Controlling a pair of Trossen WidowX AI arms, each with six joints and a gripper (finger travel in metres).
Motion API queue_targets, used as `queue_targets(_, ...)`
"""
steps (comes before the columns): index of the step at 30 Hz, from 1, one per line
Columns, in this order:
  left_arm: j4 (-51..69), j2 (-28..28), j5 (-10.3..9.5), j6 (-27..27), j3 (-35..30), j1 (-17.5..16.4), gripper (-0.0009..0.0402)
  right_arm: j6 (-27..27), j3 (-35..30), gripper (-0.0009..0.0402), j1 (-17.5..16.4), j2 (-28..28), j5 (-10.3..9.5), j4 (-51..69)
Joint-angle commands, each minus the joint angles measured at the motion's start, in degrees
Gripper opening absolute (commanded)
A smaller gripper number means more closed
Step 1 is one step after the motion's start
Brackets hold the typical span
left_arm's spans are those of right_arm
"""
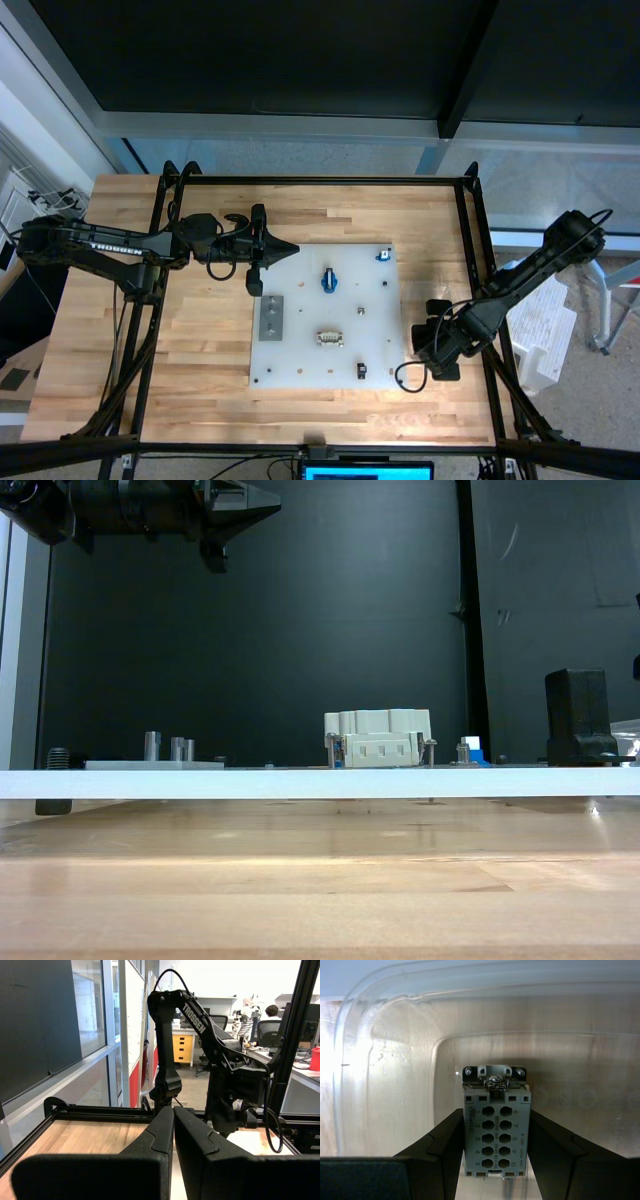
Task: Pick the HAN10E connector and install on the hub
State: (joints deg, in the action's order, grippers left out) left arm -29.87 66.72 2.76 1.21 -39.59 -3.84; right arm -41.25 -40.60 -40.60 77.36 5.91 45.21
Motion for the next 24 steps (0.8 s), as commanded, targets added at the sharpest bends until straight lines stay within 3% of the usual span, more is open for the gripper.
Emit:
queue_targets(1,0.0,0.0,0.00,0.0,0.0,0.0,0.0000,0.3,-1.7,0.0050,0.1,-1.4,0.09,3.2)
queue_targets(9,0.0,0.0,0.00,0.0,0.0,0.0,0.0000,2.8,-9.2,0.0034,0.7,-4.5,0.09,13.2)
queue_targets(16,0.0,0.0,0.00,0.0,0.0,0.0,0.0000,3.9,-15.5,0.0036,3.8,-4.9,0.04,19.2)
queue_targets(24,0.0,0.0,0.00,0.0,0.0,0.0,0.0000,9.7,-21.6,0.0036,9.4,0.9,-0.04,20.1)
